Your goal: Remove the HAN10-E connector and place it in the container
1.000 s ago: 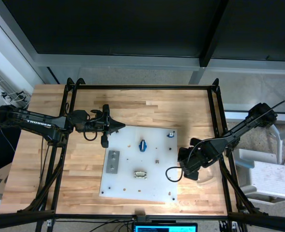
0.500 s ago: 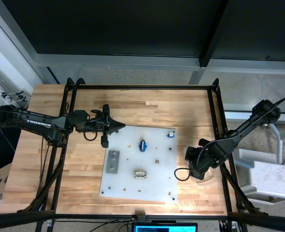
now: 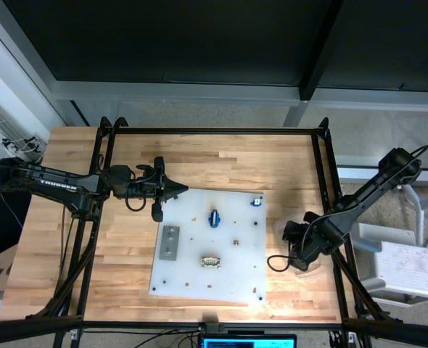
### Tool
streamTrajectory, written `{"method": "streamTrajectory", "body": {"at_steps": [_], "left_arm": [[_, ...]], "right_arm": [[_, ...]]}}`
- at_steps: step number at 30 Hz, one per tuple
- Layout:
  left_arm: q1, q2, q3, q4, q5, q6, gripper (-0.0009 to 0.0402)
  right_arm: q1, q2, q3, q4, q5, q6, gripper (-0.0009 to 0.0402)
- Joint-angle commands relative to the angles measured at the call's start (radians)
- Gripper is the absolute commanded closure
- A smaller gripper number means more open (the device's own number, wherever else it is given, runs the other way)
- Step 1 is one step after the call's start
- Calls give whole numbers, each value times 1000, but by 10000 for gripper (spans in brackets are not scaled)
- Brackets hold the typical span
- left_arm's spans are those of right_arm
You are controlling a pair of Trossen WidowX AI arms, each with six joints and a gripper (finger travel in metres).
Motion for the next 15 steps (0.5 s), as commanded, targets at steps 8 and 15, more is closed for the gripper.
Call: {"method": "streamTrajectory", "body": {"at_steps": [8,15], "left_arm": [[0,0,0,0,0,0,393],[0,0,0,0,0,0,393]], "right_arm": [[3,5,-63,79,-8,19,372],[4,5,-64,78,-8,48,351]]}}
